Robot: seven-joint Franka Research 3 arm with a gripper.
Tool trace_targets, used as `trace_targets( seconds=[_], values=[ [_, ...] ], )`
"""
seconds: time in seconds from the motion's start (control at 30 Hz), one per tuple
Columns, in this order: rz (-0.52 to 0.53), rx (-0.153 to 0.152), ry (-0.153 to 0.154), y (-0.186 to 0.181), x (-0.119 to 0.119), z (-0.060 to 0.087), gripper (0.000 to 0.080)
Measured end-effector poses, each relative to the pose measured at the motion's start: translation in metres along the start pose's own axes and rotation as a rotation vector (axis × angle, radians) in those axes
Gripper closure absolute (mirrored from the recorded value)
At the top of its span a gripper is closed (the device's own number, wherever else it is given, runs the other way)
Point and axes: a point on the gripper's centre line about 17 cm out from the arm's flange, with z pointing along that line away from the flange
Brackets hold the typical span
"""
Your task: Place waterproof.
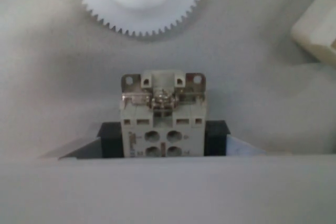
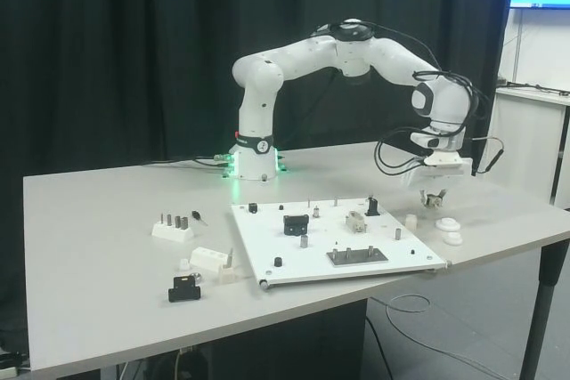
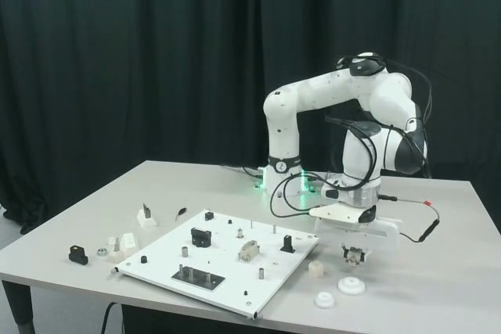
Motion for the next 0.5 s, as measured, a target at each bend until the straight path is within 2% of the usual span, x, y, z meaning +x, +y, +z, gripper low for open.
trace_targets(
  seconds=[0.3, 0.5],
  values=[
    [-0.006, -0.006, 0.005, -0.004, -0.002, 0.014, 0.0494],
    [-0.01, -0.013, 0.005, -0.003, -0.003, 0.016, 0.0494]
  ],
)
